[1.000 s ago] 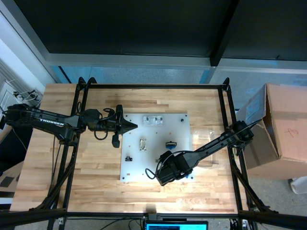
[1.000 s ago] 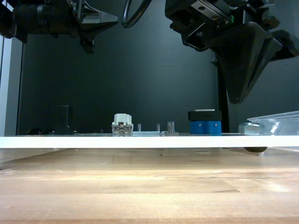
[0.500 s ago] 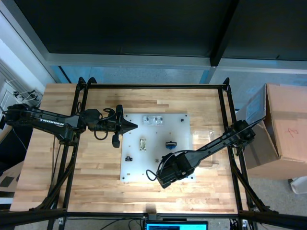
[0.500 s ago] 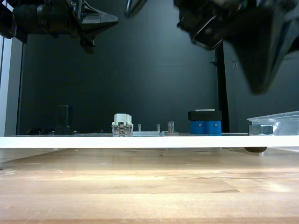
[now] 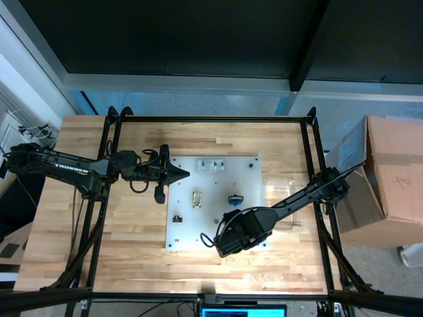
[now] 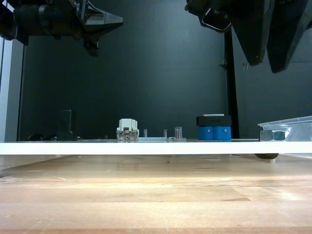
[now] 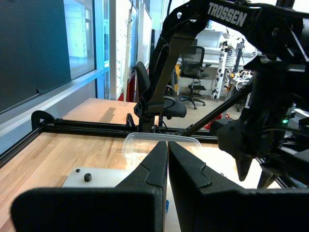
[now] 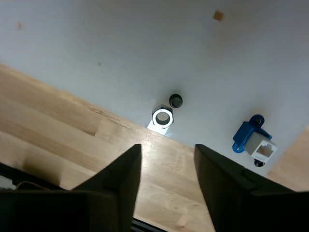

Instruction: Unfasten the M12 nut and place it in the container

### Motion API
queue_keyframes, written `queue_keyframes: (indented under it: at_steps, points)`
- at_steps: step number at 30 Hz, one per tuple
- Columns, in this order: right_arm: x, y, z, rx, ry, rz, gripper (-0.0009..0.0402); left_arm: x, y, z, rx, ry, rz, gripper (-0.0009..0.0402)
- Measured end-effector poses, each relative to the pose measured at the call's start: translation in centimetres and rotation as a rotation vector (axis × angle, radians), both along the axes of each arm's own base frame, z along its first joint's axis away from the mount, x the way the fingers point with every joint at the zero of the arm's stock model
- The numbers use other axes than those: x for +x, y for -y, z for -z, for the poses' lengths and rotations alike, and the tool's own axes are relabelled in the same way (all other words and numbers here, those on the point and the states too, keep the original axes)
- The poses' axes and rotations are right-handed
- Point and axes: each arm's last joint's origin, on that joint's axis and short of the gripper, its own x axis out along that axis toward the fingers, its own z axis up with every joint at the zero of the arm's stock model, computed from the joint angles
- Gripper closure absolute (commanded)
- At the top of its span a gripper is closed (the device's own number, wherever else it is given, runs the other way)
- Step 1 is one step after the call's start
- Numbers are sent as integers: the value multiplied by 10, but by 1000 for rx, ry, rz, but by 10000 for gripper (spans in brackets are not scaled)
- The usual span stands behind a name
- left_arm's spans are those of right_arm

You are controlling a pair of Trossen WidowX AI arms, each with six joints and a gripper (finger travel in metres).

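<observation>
Nut [image 8: 162, 117] lies flat and free at the near edge of the white board [image 8: 120, 48], just beside the black stud [image 8: 175, 100] and off it, not in the container. Right tool [image 8: 167, 148] hangs above the nut, fingers spread wide, gripping nothing. Clear container [image 5: 277, 186] sits beyond on the tabletop [image 5: 132, 264], right of the board. Left tool [image 5: 183, 174] hovers over the board's far left part, fingers pressed together, empty.
</observation>
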Motion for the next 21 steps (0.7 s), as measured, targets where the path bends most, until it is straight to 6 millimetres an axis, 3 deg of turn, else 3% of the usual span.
queue_keyframes:
  at_steps: [8,21]
  points:
    - [13,-7,30,-4,-17,-179,149,0,0,0,0,0,0,393]
    - [15,-7,48,-26,-46,-204,180,0,0,0,0,0,0,393]
